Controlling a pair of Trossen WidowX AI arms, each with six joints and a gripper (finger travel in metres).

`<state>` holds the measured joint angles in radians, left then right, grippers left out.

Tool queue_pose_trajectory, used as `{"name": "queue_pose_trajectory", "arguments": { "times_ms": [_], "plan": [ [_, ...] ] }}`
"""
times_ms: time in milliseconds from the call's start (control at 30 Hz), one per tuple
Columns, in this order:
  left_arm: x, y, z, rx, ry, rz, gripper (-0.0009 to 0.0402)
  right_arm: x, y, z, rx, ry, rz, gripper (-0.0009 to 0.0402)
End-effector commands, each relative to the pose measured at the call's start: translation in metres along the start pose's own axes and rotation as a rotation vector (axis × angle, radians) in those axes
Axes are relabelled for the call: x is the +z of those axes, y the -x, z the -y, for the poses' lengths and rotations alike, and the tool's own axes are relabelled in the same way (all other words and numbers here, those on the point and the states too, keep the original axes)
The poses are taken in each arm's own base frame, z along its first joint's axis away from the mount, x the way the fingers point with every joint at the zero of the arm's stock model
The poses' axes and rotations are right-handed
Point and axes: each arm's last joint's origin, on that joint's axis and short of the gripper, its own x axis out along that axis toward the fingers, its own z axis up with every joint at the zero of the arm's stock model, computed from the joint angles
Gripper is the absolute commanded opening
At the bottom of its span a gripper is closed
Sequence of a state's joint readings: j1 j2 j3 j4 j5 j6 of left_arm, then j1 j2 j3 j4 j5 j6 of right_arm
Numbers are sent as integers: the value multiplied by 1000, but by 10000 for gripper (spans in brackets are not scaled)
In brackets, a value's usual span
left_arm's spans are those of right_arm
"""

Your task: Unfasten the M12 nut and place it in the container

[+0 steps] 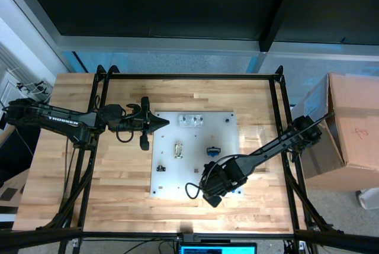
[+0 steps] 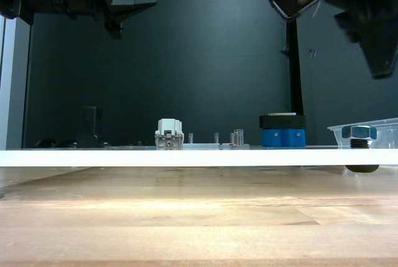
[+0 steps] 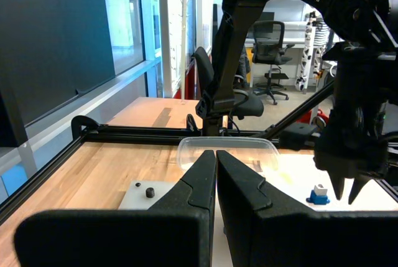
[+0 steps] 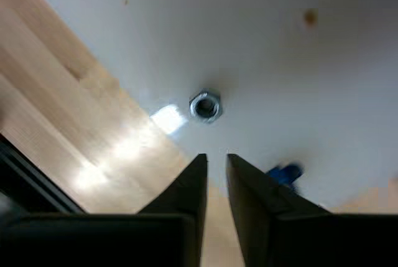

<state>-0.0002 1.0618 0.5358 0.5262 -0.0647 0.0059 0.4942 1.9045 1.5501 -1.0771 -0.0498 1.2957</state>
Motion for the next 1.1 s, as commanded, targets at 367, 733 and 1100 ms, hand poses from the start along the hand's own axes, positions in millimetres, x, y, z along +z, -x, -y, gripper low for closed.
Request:
{"name": "queue_pose_trajectory", "arguments": {
  "times_ms": [367, 733, 1100],
  "plan": [
    [0, 0, 0, 0, 0, -2, 0, 3, -8, 0, -16, -103, 63, 204],
    [0, 0, 0, 0, 0, -2, 0, 9, -37, -12, 11, -205, 24, 224],
    [0, 0, 0, 0, -1, -2, 0, 10, -44, -10, -9, -236, 31, 158]
  ]
}}
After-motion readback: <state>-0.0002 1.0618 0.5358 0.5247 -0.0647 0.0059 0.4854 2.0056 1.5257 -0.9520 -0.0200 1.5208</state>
